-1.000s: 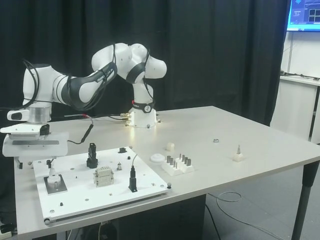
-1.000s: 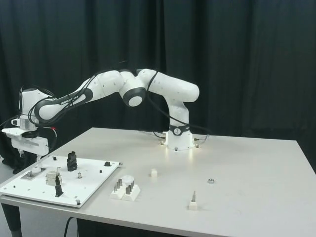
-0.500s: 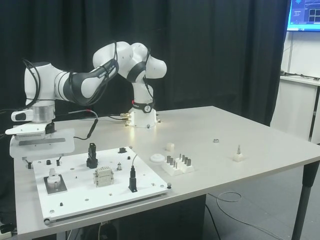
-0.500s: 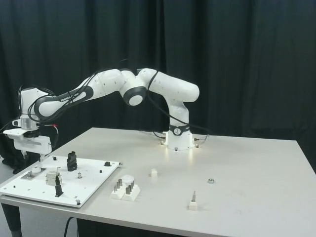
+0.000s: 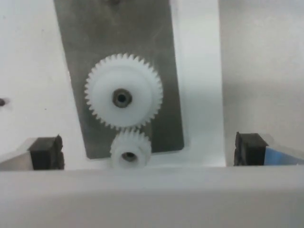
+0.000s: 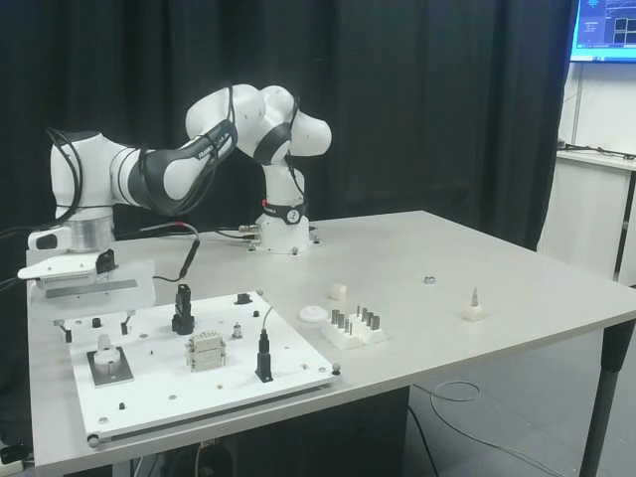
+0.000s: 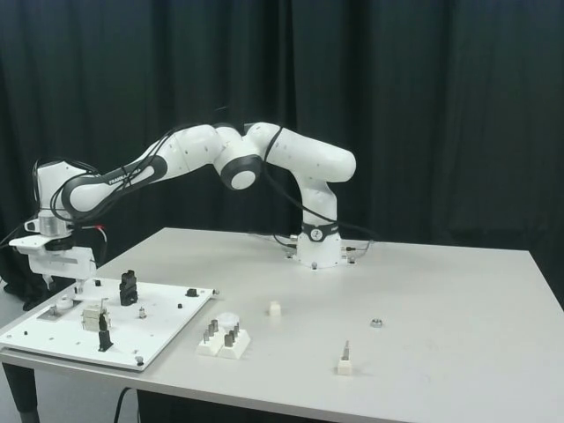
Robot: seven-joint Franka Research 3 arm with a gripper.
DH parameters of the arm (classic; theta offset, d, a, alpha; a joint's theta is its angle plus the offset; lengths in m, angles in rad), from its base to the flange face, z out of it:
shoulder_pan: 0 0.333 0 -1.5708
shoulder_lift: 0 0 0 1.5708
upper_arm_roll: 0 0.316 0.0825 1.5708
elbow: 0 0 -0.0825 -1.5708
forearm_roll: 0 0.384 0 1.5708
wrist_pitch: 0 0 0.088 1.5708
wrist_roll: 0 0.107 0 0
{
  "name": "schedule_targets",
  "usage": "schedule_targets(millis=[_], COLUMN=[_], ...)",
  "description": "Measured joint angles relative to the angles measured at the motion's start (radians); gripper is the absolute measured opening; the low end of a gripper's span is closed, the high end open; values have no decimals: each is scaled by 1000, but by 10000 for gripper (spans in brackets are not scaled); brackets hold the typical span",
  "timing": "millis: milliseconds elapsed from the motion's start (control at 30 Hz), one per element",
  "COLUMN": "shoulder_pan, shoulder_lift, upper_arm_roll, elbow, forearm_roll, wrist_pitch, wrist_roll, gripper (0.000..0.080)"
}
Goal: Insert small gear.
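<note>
Looking down past the fingertips in the wrist view, the small gear [image 5: 130, 148] already sits on the grey metal plate [image 5: 156, 57], bore over a pin, teeth meshed with the large gear [image 5: 123, 91] beside it. That plate is on the white assembly board [image 6: 288, 383] at the left end of the tabletop [image 6: 517, 278], in the board's left part. The gripper [image 5: 145, 151] hangs above it with jaws apart and nothing between them; the black pads [image 5: 46, 153] stand well clear on either side of the gear. Handling judgement: a light, rigid white part, probably plastic; teeth are fine and could chip or jam if forced sideways, smooth faces likely a bit slippery. Best hold would be across the toothed rim on opposite flanks, keeping the bore free. It's a flat disc, so no real long axis; the axis that counts is the bore, which points straight up off the board, toward the wrist camera. It looks seated flat, not tilted, so insertion appears done. Depth on the pin can't be confirmed from here.
</note>
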Motion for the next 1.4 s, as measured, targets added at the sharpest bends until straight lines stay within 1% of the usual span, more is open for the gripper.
schedule_targets(millis=[133, 467, 500, 667, 700, 967, 1000, 1400], shoulder_pan=[5, 9, 10, 10, 10, 16, 17, 18], shoulder_lift=[1, 9, 10, 12, 12, 12, 12, 12], upper_arm_roll=[0, 0, 0, 0, 0, -4, -5, -5], elbow=[-9, -10, -10, -10, -10, -10, -10, -10], forearm_roll=[0, 0, 0, 0, 0, -1, -1, -4], wrist_pitch=[1, 10, 11, 14, 14, 1, 0, -2], wrist_roll=[0, 0, 0, 0, 0, 0, 0, -8], gripper=[800, 800, 662, 662, 486, 486, 187, 187])
